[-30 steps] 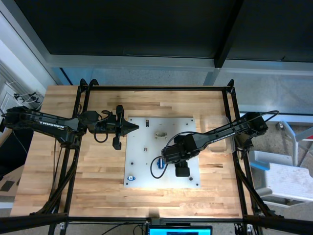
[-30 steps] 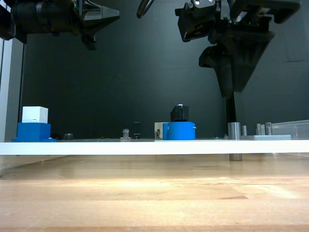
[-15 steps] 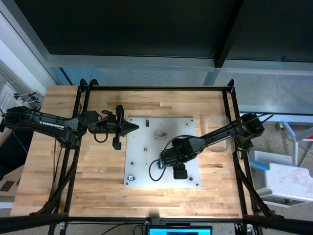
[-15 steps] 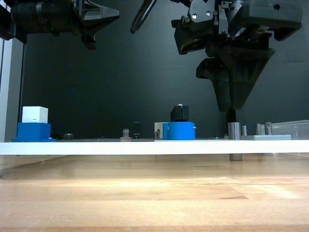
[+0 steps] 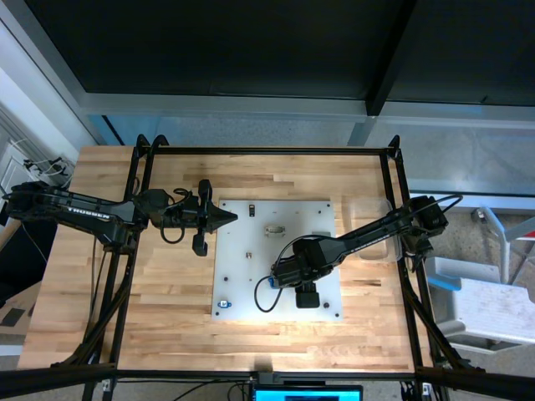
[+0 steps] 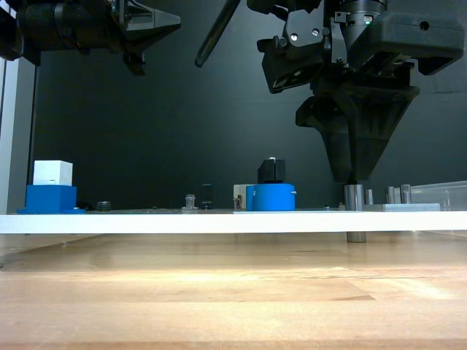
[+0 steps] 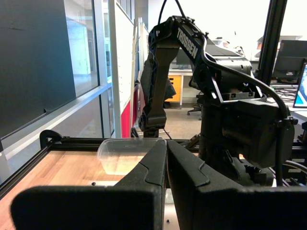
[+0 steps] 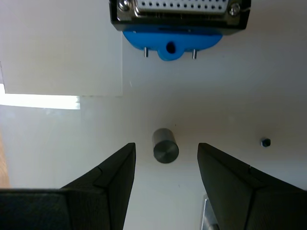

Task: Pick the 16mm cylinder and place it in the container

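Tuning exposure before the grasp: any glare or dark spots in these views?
Right wrist view: open right hand over the cylinder, sharp; a glare strip whitens the board. Low view: that hand is a dark silhouette above the cylinder. Left wrist view: shut left hand, at the board's left edge, dark against bright backlight.

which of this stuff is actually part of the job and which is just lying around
In the job: 16mm cylinder, upright on the board; container, beyond the board's right edge; right gripper, open, above the cylinder.
Lying about: left gripper, shut, parked at the board's left edge; blue connector block; white cube on blue base; blue round holder.
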{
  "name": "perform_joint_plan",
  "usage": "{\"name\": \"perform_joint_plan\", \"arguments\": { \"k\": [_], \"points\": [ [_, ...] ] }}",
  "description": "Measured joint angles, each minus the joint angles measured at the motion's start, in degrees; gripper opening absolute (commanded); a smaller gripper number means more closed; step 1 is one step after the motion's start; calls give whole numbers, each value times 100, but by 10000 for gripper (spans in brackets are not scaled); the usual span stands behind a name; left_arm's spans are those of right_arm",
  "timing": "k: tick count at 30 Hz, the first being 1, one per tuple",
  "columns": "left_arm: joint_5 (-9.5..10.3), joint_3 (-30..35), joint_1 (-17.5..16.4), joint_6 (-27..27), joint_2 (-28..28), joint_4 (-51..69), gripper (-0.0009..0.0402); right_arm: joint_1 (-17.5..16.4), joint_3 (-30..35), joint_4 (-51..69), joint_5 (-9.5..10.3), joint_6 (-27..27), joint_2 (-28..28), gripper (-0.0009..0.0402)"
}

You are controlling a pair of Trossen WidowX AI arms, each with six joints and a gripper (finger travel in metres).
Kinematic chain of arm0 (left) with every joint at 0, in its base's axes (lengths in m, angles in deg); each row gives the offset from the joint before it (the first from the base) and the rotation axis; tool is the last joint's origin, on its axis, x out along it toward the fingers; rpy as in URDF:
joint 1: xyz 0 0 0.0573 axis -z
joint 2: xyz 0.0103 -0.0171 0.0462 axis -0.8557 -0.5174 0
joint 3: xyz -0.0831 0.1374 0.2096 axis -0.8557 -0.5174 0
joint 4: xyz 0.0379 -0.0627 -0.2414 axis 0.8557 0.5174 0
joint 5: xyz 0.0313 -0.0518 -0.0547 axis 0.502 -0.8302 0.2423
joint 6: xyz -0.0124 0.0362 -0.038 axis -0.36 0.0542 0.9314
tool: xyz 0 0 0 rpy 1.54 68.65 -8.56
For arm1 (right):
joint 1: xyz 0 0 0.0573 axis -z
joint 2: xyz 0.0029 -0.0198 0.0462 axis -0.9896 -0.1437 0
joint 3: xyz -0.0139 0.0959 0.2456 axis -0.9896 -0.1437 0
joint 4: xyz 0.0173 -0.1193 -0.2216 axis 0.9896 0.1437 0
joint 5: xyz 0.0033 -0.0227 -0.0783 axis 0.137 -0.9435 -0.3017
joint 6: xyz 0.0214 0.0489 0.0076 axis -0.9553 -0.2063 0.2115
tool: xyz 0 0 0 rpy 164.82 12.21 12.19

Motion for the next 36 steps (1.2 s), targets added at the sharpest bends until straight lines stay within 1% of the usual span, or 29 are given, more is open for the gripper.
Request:
{"name": "perform_joint_plan", "arguments": {
  "k": [7, 13, 28, 36],
  "points": [
    [0, -2, 0, 2, 0, -2, 0, -4, -262, -299, 0, 0, 0, 178],
    [0, -2, 0, 2, 0, -2, 0, -2, -343, -348, -2, 0, 0, 174],
    [2, -2, 0, 0, 0, -2, 0, 0, -404, -461, -22, 50, 0, 150],
    [0, -2, 0, 0, 0, -2, 0, 2, -457, -487, -22, 46, 0, 124]
  ]
}}
